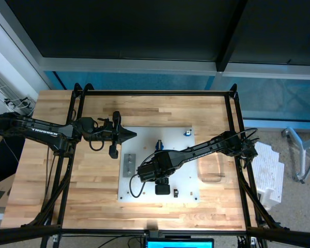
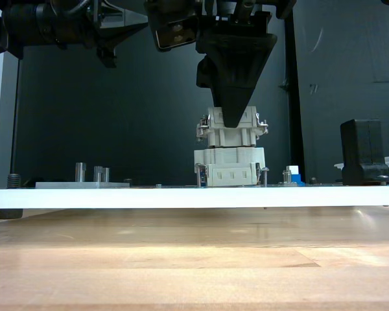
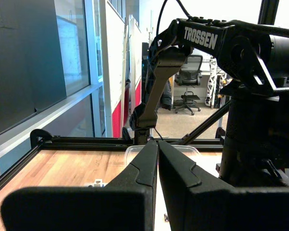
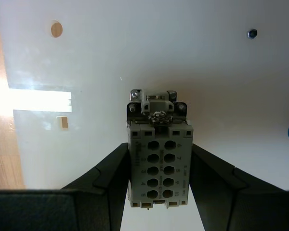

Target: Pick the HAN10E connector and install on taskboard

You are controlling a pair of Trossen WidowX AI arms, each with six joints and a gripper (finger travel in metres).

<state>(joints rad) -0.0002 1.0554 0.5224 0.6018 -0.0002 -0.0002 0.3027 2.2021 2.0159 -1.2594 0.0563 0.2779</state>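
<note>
HAN10E connector (image 2: 232,133), pinched at its top by the right gripper (image 2: 232,118), stands upright on a matching pale socket block (image 2: 229,167) fixed to the taskboard (image 2: 149,196). In the low view the two pale blocks meet with no gap showing. On the same white plate, a black block (image 2: 362,152) stands well off to the right and a grey metal block (image 2: 84,184) lies low to the left.

From the right wrist camera, the connector's two rows of round pin holes face the lens. One black finger (image 4: 111,178) presses each long side, so the jaws are clamped on the plug. The white board lies behind it.

From the left wrist camera, the left gripper (image 3: 157,159) has its two fingers pressed together with nothing between them. It points across the wooden table (image 3: 62,168) toward the right arm (image 3: 207,38), with a clear tray (image 3: 135,150) beyond the fingertips.

From the high camera, the left gripper hovers at the board's far left corner, apart from the work. The right arm reaches in from the right edge and its wrist sits over the middle of the board, just beside the grey metal block. The connector is hidden beneath the wrist. The clear tray lies just off the board's right edge.
</note>
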